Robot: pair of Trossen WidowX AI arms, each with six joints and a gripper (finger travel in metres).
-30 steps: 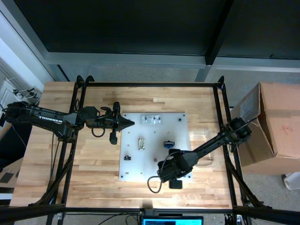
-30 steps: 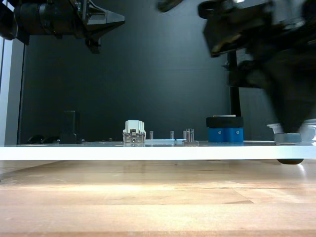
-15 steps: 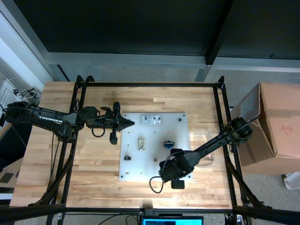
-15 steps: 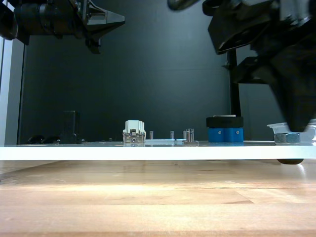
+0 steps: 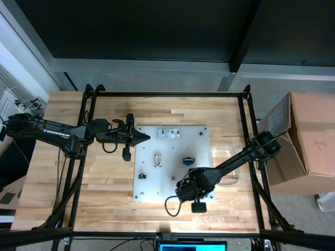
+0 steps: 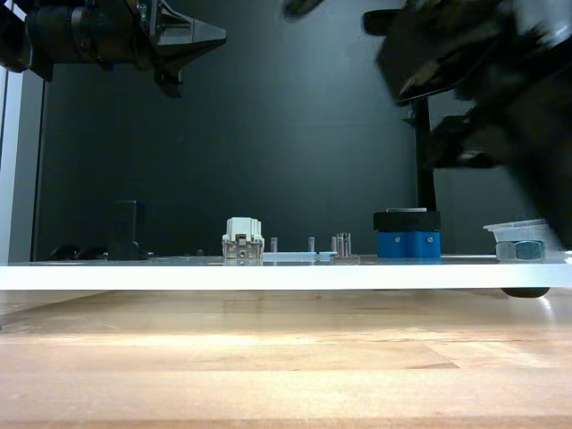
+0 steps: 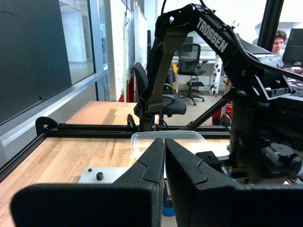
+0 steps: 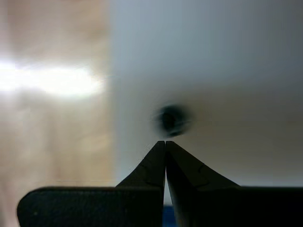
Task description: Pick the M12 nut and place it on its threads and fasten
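The small silver nut (image 6: pixel 521 250) sits low at board level near the right end of the white board (image 5: pixel 152 185), free of both grippers. No stud ribs show under it. My right arm hides that spot from above, so I cannot tell whether it is on its stud. My right gripper (image 8: pixel 165 142) is shut on nothing and hovers over the board's near right edge (image 5: pixel 186 192); a blurred dark round spot (image 8: pixel 172 119) lies just beyond its tips. My left gripper (image 5: pixel 148 137), shut and holding nothing (image 7: pixel 164 140), hangs high over the board's left edge.
A clear tray (image 5: pixel 230 162) lies right of the board, behind the nut in the low view. A blue and black block (image 6: pixel 407 234) and a white connector (image 6: pixel 242 239) stand mid-board. A cardboard box (image 5: pixel 306 141) sits off the table's right side.
In the low view my right gripper's tip has drawn away to the right from the nut, which stays in place and now shows uncovered. The left arm has not moved.
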